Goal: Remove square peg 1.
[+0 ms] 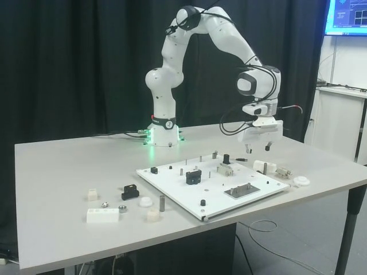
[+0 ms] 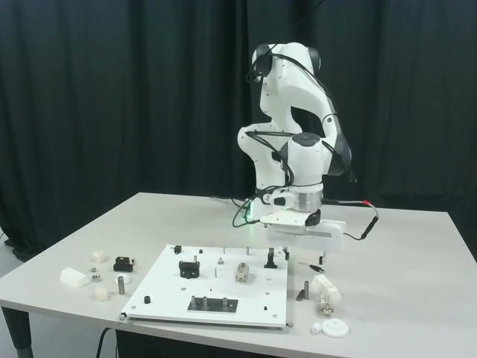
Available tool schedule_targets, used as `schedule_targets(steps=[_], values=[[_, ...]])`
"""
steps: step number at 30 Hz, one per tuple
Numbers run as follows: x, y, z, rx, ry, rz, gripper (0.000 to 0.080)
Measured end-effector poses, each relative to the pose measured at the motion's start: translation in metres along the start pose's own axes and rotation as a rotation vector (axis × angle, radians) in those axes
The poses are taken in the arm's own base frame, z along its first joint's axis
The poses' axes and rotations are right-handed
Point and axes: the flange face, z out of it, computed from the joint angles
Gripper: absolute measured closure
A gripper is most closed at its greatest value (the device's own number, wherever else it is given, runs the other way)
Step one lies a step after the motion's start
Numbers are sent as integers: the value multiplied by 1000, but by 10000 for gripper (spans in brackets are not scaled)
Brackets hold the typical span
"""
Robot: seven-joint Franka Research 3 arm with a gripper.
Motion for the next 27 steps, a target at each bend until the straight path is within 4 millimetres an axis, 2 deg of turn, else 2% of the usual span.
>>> schedule_targets(steps=[14, 27], values=[[15, 0, -12, -17, 14, 6, 3], [29, -5, -31, -21, 25, -8, 3]])
